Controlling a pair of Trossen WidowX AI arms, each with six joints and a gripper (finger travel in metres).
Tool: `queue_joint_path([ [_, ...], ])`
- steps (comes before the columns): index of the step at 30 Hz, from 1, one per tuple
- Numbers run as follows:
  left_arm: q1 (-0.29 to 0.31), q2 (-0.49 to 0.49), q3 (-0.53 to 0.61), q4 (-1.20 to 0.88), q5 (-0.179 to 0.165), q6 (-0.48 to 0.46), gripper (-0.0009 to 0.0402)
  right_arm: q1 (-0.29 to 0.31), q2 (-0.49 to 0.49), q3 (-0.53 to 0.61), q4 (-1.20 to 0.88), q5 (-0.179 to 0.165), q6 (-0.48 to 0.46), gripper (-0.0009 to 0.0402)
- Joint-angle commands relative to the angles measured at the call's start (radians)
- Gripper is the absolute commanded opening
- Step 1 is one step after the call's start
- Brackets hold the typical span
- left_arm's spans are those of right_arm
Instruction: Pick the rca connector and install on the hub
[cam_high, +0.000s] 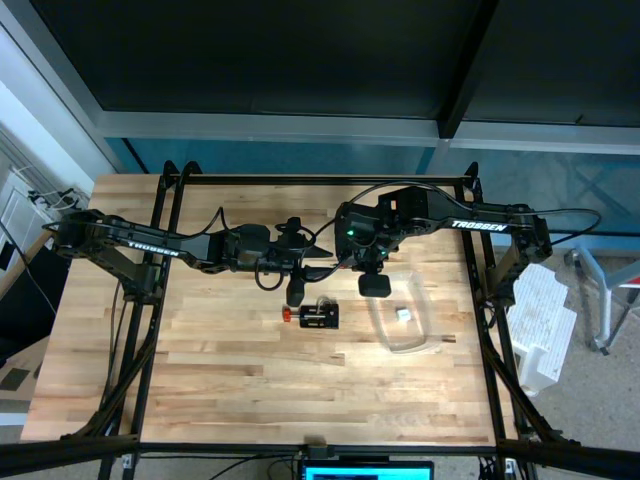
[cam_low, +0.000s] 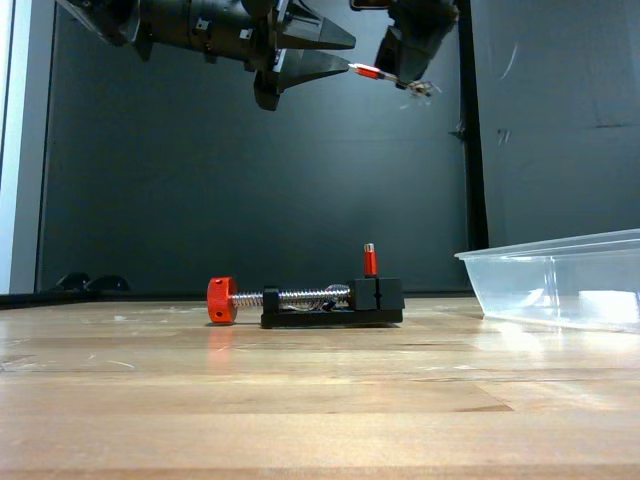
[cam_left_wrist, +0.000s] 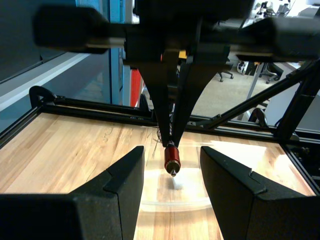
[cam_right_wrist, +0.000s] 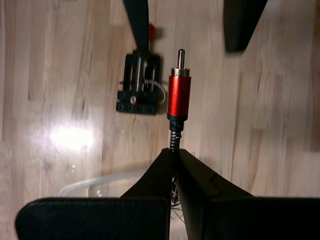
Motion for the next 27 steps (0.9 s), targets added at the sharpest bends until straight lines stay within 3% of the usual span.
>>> queue_joint_path([
  [1, 0.0, 0.0, 0.0, 0.0, 0.0, 0.001, 0.0153, 0.0, 0.022, 0.052, -0.011, 0.0, -0.003, 0.0],
  [10, 0.0, 0.0, 0.0, -0.019, 0.0, 0.004, 0.0149, -0.005, 0.041, 0.105, -0.032, 0.001, -0.009, 0.0],
  [27, 0.0, -0.001, 0.016, -0.043, 0.005, 0.016, 0.0086, -0.005, 0.041, 0.095, -0.031, 0.005, -0.002, 0.0],
])
